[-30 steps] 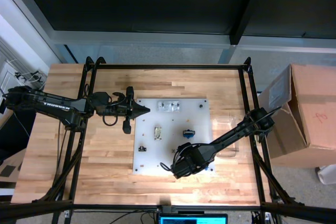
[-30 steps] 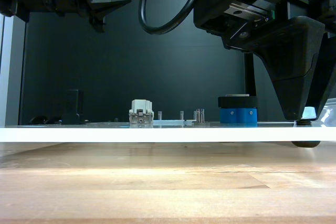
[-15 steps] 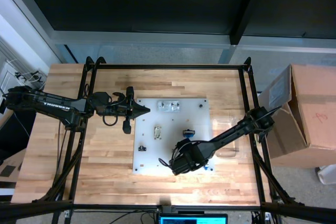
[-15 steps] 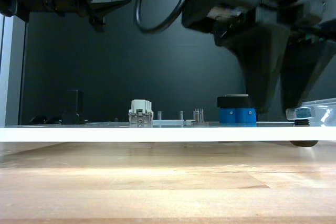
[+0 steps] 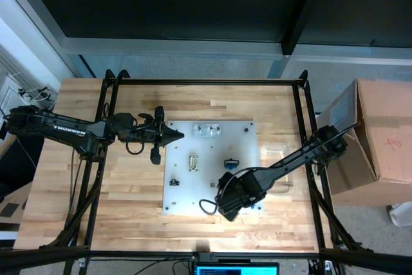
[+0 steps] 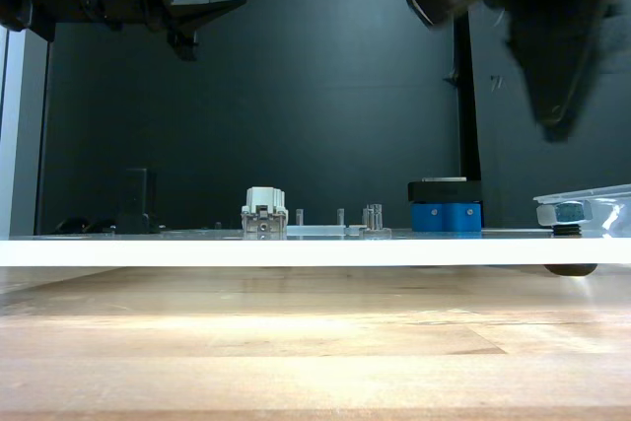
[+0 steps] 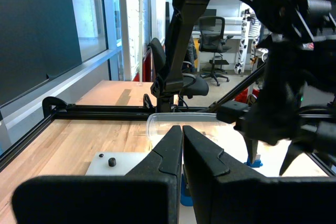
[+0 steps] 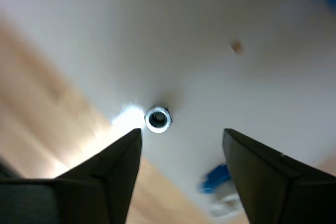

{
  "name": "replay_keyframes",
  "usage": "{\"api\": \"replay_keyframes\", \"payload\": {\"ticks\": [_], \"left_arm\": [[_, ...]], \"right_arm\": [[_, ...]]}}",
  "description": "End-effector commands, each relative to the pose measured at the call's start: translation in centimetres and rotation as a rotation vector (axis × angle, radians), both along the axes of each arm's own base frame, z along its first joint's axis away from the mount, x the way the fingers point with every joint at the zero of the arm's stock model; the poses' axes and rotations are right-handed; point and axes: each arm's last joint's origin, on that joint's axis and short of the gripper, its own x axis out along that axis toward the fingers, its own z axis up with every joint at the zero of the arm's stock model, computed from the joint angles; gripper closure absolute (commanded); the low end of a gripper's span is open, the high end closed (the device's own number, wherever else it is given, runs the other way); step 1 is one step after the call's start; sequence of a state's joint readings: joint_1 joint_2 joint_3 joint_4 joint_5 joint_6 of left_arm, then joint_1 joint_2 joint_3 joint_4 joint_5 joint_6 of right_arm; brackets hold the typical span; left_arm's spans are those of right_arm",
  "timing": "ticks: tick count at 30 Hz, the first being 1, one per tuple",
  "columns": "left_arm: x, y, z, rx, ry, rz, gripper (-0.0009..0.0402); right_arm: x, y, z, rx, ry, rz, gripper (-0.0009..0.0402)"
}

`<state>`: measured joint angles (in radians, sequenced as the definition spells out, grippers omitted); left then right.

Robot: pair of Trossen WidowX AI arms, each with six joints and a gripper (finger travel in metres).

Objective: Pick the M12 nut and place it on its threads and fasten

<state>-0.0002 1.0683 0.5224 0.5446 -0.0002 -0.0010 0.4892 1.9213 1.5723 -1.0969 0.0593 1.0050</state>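
The small silver nut [image 6: 562,212] sits on top of its black ribbed stud [image 6: 568,231] near the board's near right edge, and some ribs still show beneath it. In the right wrist view the nut [image 8: 157,119] lies free on the white board [image 8: 220,87], well below my fingers. My right gripper [image 8: 181,130] is open and hangs above the nut, holding nothing. In the low view it [image 6: 552,120] is raised high. In the high view it [image 5: 230,209] hides the stud. My left gripper [image 5: 179,135] is shut and empty, hovering at the board's far left edge.
A blue block with a black cap [image 6: 446,216] and a white connector [image 6: 264,214] stand on the board. A clear tray [image 5: 283,173] lies right of the board. A cardboard box [image 5: 376,140] stands beyond the table's right edge. A black frame rail [image 5: 206,82] borders the table.
My right gripper has lifted from around the nut to well above it and turned in the high view. The nut stays on its stud. The left arm has not moved.
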Motion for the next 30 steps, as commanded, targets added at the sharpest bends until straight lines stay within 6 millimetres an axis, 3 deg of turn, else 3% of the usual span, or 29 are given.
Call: {"api": "replay_keyframes", "payload": {"ticks": [1, 7, 10, 24, 30], "left_arm": [[0.0, 0.0, 0.0, 0.000, 0.000, 0.000, 0.0393], [0.0, 0.0, 0.0, 0.000, 0.000, 0.000, 0.0393], [0.0, 0.0, 0.0, 0.000, 0.000, 0.000, 0.0393], [0.0, 0.0, 0.0, 0.000, 0.000, 0.000, 0.0393], [0.0, 0.0, 0.0, 0.000, 0.000, 0.000, 0.0393]], "right_arm": [[-0.5, 0.1, 0.5, -0.026, 0.015, 0.302, 0.0259], [-0.2, 0.0, -0.1, -0.013, 0.032, 0.397, 0.0401], [0.0, 0.1, -0.7, -0.026, 0.045, 0.461, 0.0384], [0.9, 0.2, -3.2, -0.113, 0.018, 0.493, 0.0393], [0.7, 0.6, -3.8, 0.037, 0.047, 0.548, 0.0393]]}}
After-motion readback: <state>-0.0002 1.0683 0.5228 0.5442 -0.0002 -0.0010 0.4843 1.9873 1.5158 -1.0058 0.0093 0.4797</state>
